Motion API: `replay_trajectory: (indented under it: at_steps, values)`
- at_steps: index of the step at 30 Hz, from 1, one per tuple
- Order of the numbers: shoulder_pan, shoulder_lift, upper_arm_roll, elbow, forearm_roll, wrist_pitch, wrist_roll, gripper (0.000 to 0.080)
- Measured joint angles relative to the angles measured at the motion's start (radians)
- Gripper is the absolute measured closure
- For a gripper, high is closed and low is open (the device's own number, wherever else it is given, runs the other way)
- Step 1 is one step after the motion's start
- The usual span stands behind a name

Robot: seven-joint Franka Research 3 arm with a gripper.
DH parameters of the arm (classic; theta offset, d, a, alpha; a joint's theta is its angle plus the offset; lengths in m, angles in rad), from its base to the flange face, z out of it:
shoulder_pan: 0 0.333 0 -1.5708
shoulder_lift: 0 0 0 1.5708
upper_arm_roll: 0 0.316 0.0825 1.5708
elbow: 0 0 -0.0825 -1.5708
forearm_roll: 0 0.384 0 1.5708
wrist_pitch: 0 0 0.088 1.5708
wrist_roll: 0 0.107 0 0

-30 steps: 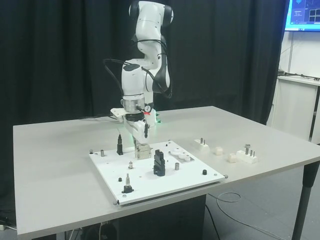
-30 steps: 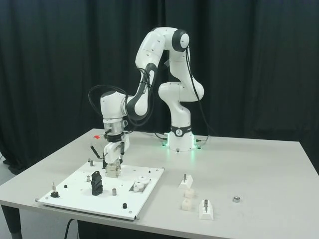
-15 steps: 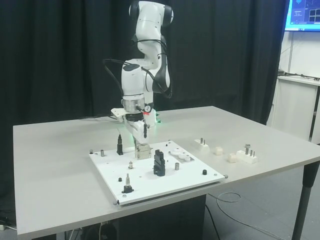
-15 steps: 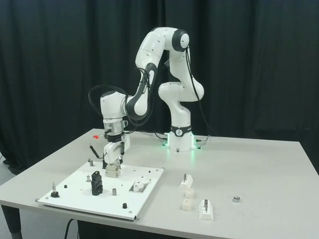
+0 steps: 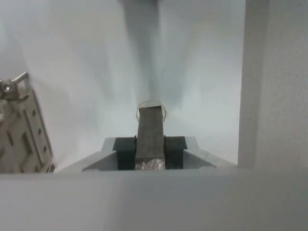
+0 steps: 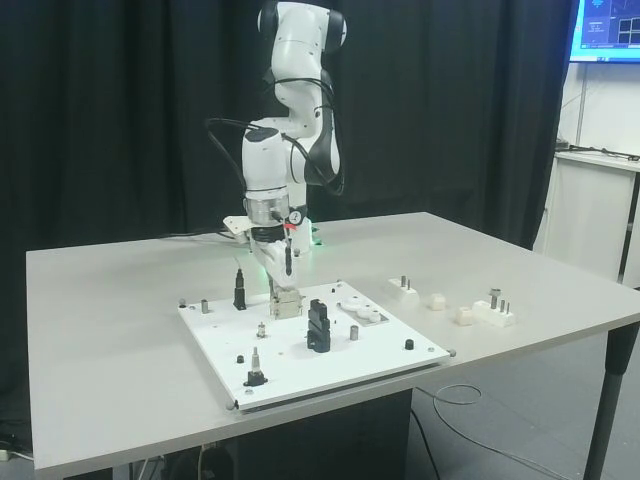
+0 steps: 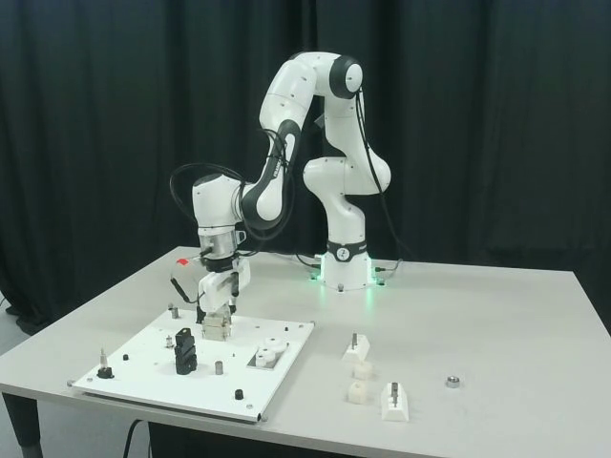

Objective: Insert square peg 3.

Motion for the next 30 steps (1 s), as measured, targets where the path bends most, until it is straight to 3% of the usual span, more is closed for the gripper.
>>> replay_trajectory:
  at_steps: [30]
  values:
    - [0.001,-0.002,-0.002,-0.007,0.009,0.021,0.053,0.0688]
